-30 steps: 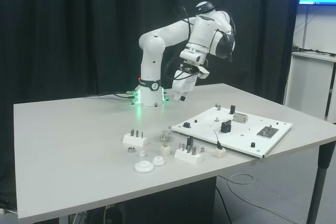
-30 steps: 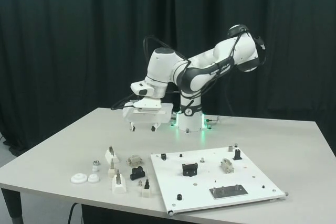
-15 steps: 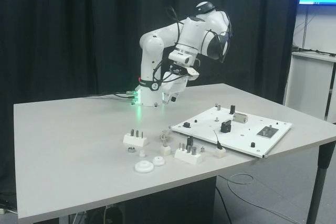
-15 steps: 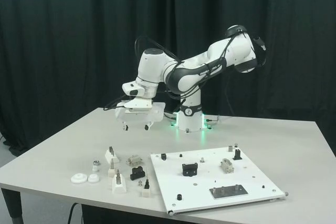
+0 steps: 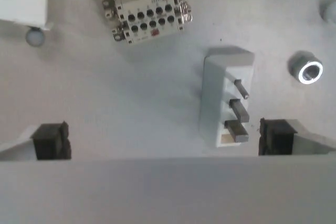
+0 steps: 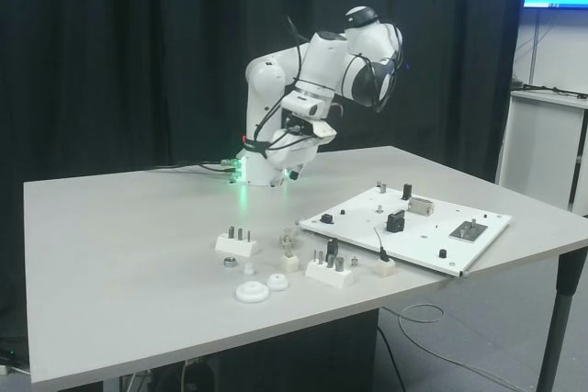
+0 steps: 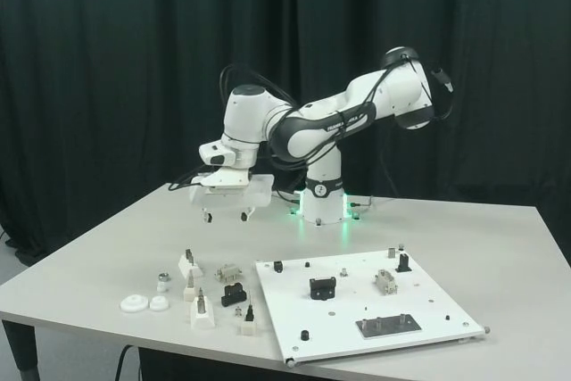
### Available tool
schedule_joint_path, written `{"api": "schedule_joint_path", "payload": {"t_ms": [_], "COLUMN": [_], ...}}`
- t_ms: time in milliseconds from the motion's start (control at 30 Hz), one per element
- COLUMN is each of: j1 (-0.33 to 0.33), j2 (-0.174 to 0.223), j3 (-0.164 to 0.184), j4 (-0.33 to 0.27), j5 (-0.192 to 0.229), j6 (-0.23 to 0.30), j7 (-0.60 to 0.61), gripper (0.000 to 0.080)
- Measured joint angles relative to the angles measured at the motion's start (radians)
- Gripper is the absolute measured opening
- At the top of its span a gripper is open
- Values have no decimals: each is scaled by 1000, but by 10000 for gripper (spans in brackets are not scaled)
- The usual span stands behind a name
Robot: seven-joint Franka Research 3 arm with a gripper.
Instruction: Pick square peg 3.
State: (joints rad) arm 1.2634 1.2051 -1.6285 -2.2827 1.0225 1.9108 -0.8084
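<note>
Square peg 3 (image 5: 236, 131) stands with two other pegs in a single row in a white holder block (image 5: 220, 98). All three are dark grey to black, upright, and step up in thickness along the row, from a thin pin to a medium one to a stout one with a flat square top. No marking shows which peg carries the number, so the point sits on the thickest, at the end of the row that the wrist view shows just beside one black fingertip (image 5: 275, 137). In the second room view the holder block (image 7: 188, 265) rests on the grey table (image 7: 500, 238), on its near left part, left of the white board (image 7: 428, 301) and apart from it. A pale multi-pin connector (image 5: 147, 14) lies on the table near the block, not touching it, and a small metal ring (image 5: 307, 72) lies on the block's other side. The gripper (image 5: 163, 140) has its claw spread wide — the two black fingertips stand far apart with nothing between them. Seen from the room, the gripper (image 7: 225, 215) hangs in the air well above the table, farther back than the holder block, at the end of the white arm (image 7: 339, 118), which reaches left from its base. The first room view shows the same: the gripper (image 6: 292, 172) is raised and well apart from the holder block (image 6: 237, 243) — no contact with any peg.
</note>
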Motion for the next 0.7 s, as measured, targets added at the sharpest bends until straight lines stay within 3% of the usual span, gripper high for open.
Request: {"api": "schedule_joint_path", "payload": {"t_ms": [367,700], "j1": [-48,-98], "j2": [15,39], "j3": [0,5], "j4": [0,-1], "j5": [10,53], "j6": [-36,-84], "j7": [-42,-99], "gripper": [800,800]}}
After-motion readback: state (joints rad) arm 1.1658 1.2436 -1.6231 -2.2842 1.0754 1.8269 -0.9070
